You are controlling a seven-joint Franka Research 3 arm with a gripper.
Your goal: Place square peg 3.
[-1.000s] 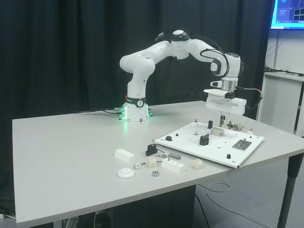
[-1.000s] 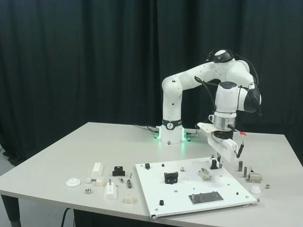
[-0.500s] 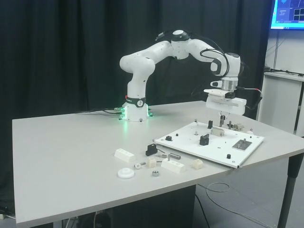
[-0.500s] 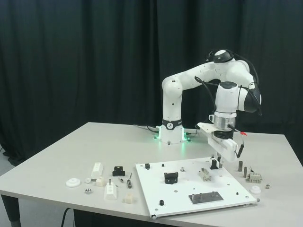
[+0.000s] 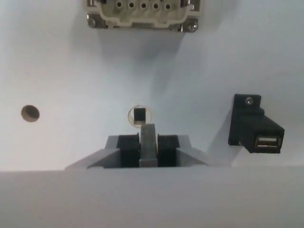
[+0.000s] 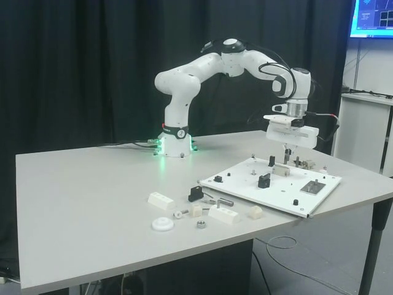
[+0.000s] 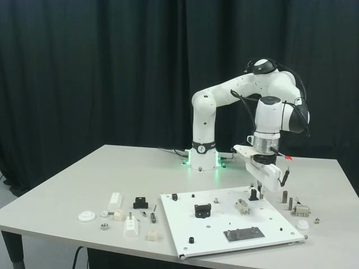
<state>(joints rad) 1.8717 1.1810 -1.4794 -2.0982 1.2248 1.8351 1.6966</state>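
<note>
Arm: the white Franka arm [image 6: 202,67] reaches from its green-lit base across the grey surface [image 6: 86,196] and ends, wrist down, over the far side of the white assembly board [image 7: 224,224].

Pincer: the pincer [image 5: 147,151] is closed on square peg 3 [image 5: 147,145], a slim grey bar clamped between the two black finger pads [image 5: 128,149]; only the wrist view shows this grip.

Square peg 3: held upright above the board, its lower end just beside a round hole with a dark square recess [image 5: 138,115]. Whether it touches the board cannot be told.

Wrist view only: a multi-pin connector [image 5: 141,13] with a row of sockets, a black USB-type socket block [image 5: 254,133] and a small empty round hole [image 5: 30,113], all on the board around the peg.

Room views only: the pincer [image 7: 259,188] hangs close over a small black block on the board [image 7: 253,194]; the peg itself is too small to make out there.

Board, second room view: a black bracket [image 7: 202,210] near its middle and a grey metal plate with pins [image 7: 244,233] towards the front edge.

Loose parts: left of the board lie a white gear [image 7: 86,215], white blocks [image 7: 115,200], a black clip [image 7: 140,203] and a nut [image 7: 104,227].

Beyond the board: a grey connector [image 7: 301,210] and a white disc [image 7: 303,225] rest on the surface near the right edge in the second room view.
</note>
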